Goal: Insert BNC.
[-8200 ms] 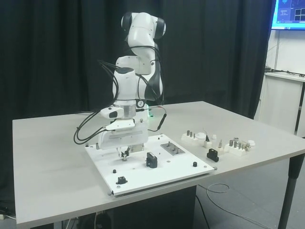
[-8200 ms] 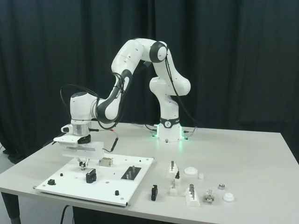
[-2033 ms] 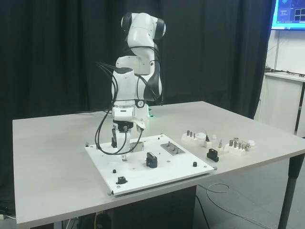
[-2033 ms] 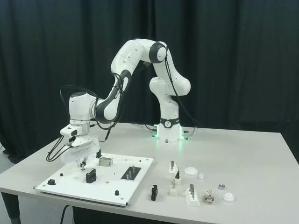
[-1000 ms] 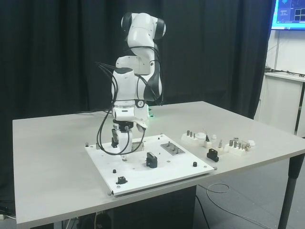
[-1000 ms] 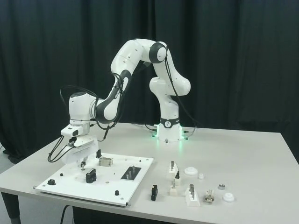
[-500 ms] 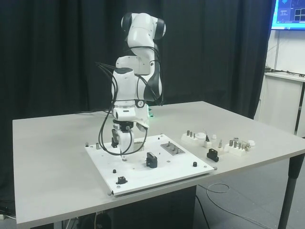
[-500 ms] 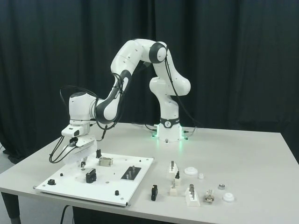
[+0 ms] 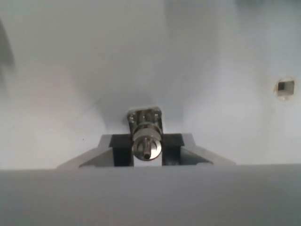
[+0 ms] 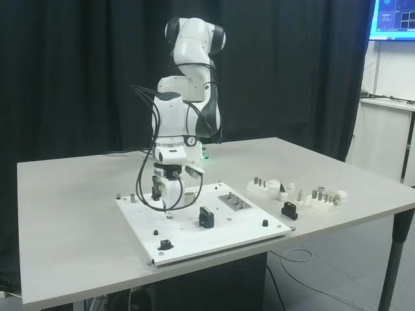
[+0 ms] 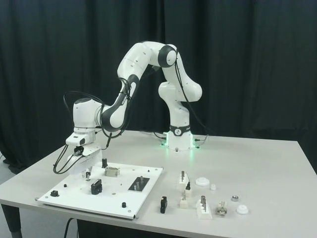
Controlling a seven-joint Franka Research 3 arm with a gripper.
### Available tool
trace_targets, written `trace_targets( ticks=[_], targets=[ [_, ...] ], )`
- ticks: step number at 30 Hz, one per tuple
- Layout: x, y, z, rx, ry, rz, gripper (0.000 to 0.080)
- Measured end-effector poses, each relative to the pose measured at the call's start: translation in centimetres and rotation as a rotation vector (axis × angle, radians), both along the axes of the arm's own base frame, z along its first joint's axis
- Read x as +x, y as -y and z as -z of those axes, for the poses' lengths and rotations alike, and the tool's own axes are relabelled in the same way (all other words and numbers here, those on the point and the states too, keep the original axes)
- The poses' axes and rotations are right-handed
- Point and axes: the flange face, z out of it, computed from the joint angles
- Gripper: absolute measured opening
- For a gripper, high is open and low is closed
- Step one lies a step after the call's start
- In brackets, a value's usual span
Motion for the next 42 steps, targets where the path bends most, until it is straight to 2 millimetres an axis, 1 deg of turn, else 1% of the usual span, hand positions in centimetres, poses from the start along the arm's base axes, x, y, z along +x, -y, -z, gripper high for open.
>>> trace_targets(
  ticks=[16,33,42],
  targets=[
    [0.09,0.00,0.12,-0.006,-0.004,-0.088,0.0125],
    [0.06,0.03,0.15,-0.004,-0.002,-0.079,0.0125],
    [-0.02,0.15,0.22,0.007,0.005,-0.039,0.0125]
  ],
)
